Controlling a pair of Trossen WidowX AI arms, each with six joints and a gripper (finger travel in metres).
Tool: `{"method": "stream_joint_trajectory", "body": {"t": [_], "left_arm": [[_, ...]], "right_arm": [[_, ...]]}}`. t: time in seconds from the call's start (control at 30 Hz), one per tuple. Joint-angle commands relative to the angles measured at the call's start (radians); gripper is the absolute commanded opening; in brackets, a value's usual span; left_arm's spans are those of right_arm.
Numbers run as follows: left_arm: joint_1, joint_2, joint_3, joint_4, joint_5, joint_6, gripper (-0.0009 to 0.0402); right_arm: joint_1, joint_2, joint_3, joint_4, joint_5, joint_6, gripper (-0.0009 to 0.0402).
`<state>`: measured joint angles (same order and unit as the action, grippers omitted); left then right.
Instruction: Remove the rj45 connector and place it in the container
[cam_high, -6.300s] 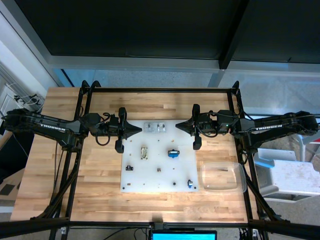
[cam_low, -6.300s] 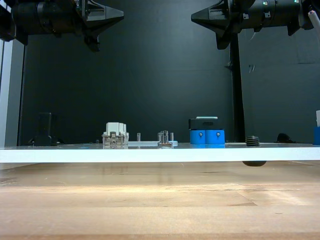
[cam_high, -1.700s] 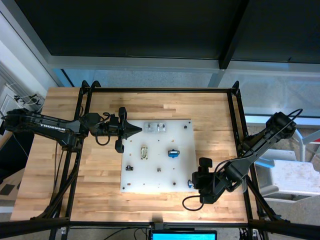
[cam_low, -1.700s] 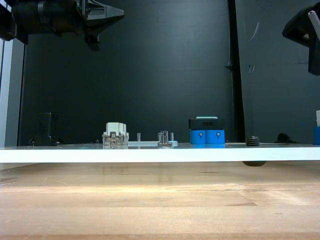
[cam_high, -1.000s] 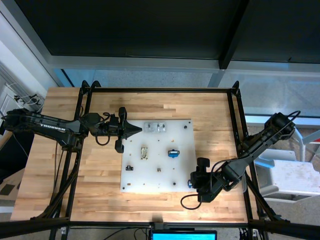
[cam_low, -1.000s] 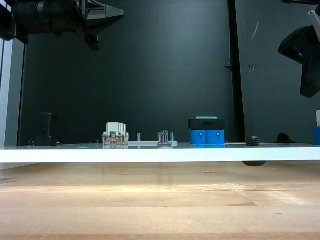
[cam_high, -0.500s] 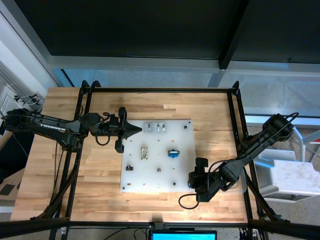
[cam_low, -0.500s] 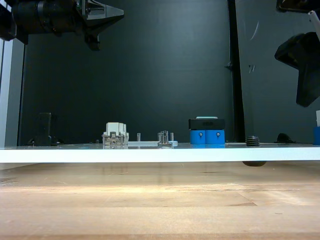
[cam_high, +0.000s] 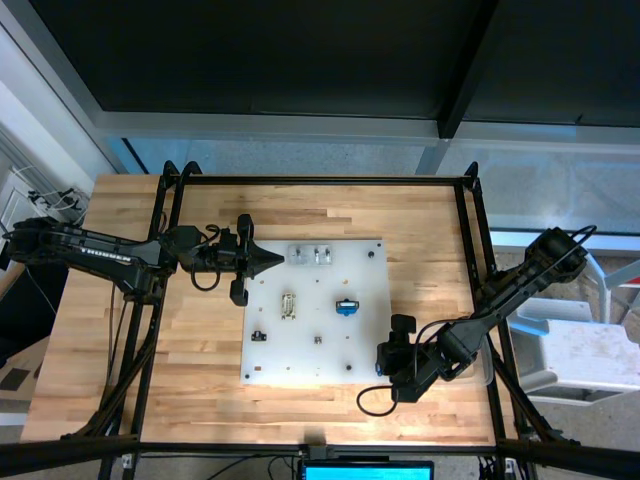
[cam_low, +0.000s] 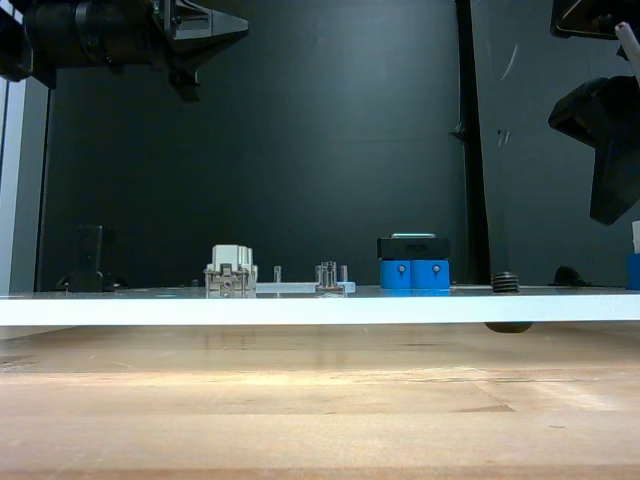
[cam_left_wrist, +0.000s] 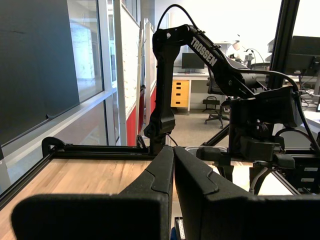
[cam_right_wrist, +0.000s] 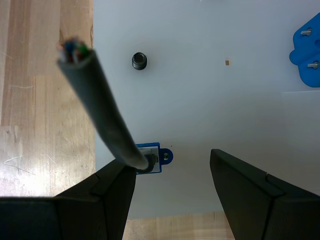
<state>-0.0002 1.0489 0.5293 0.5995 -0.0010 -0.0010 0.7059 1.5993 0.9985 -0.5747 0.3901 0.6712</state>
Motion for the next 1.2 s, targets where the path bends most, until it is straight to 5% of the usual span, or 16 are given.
{"method": "stream_joint_trajectory", "body": {"t": [0.03,0.67,1.2], "left_arm": [[0.0,0.0,0.0,0.0,0.0,0.0,0.0],[0.0,0.0,0.0,0.0,0.0,0.0,0.0],[0.0,0.0,0.0,0.0,0.0,0.0,0.0]], "right_arm": [[0.0,0.0,-0.002,0.001,0.001,-0.002,0.0188],[0.001,0.0,-0.002,0.012,-0.012,-0.007,0.0001],[0.003,0.0,-0.002,0.028,-0.05,-0.008,0.0]]}}
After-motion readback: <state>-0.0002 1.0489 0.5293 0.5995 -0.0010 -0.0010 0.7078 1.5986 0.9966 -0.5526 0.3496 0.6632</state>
